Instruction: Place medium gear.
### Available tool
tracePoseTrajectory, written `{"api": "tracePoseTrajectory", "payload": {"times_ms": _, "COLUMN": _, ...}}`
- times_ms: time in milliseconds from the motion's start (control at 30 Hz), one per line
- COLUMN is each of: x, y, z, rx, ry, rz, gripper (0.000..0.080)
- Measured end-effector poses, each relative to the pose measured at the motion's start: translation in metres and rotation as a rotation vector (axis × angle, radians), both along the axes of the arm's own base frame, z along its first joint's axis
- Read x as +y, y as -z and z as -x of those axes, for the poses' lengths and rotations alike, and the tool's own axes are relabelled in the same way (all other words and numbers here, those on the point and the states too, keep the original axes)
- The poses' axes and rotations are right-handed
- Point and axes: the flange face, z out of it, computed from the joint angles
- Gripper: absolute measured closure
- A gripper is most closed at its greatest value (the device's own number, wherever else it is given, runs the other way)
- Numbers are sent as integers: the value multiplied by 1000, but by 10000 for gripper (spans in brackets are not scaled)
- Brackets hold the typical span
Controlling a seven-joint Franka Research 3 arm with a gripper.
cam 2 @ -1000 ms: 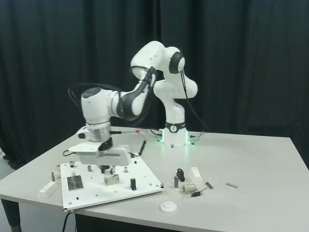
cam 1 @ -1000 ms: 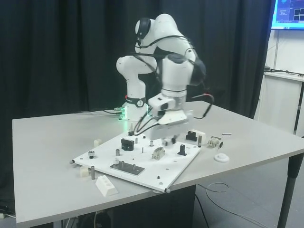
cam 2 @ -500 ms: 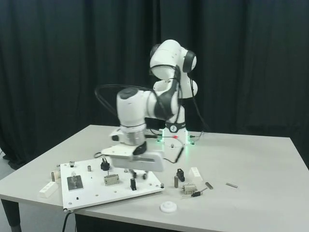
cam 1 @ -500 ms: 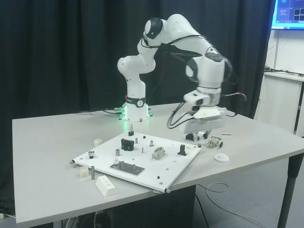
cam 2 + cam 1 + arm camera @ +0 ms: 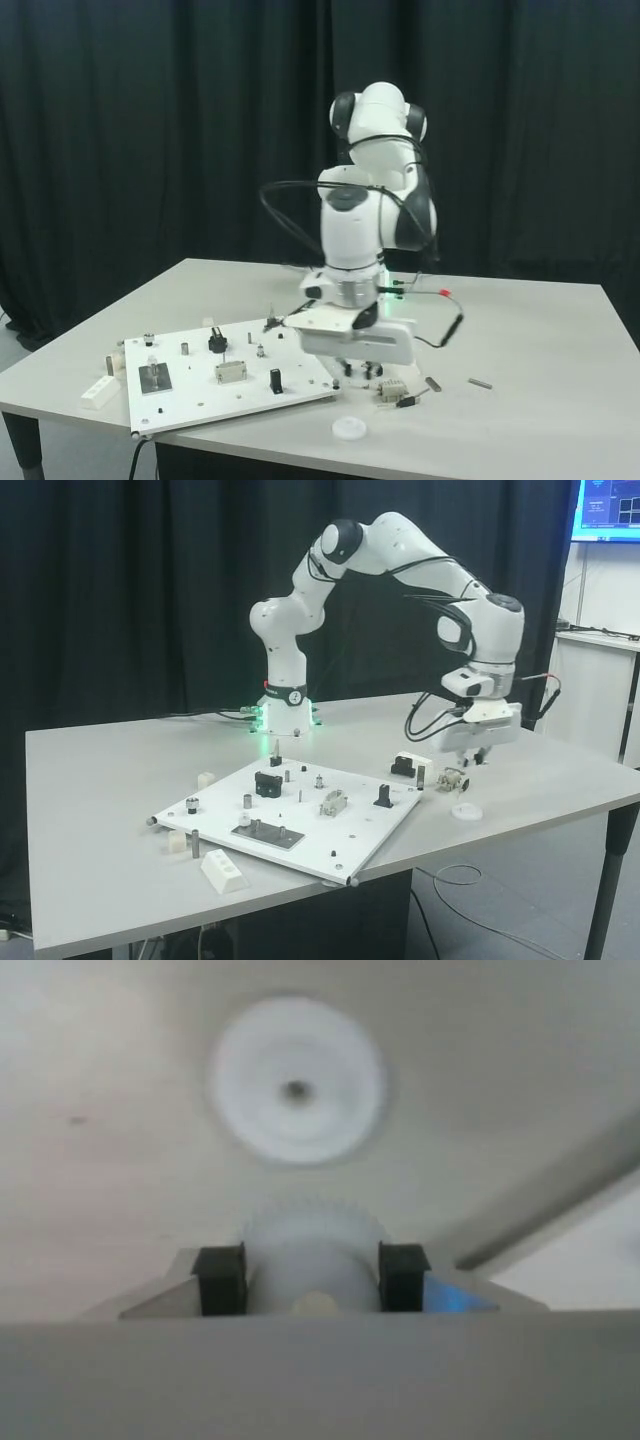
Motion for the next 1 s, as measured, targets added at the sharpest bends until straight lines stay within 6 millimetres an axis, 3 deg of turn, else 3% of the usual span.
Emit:
{"api": "tracePoseTrajectory", "payload": {"times_ms": 433, "x": 65, "y": 32, "z": 12, "rx": 1, "ry": 7, "rz": 29, "gripper": 522}}
{"api": "tracePoseTrajectory", "payload": {"times_ms": 1000, "x": 110, "y": 75, "z": 26, "rx": -5, "ry": 10, "rz": 71, "gripper": 522}}
